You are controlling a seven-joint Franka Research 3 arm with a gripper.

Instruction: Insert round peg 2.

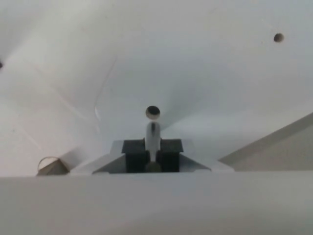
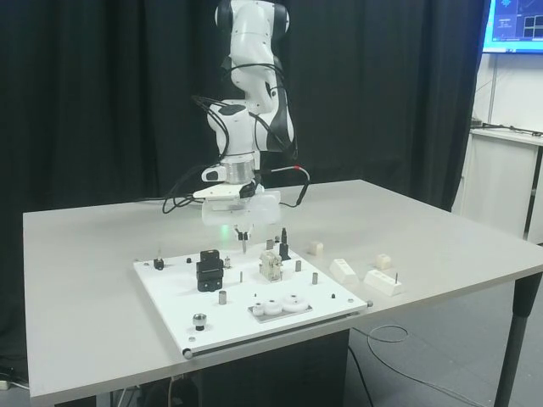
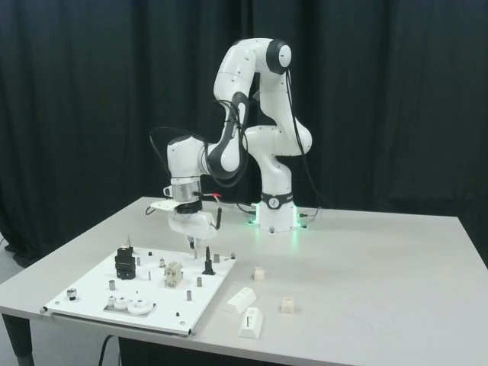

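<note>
Wrist view: my pincer (image 1: 153, 164) pinches the peg (image 1: 152, 139) upright by its upper end, tip hanging just above a hole (image 1: 153, 112) in the white board (image 1: 205, 83). Judged light, stiff, slippery; grip high, keeping it straight.

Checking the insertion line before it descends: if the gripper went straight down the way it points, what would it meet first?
The gripper holds the round peg pointing down at the white board. The peg's tip would probably meet the dark hole first, though depth is hard to judge.
</note>
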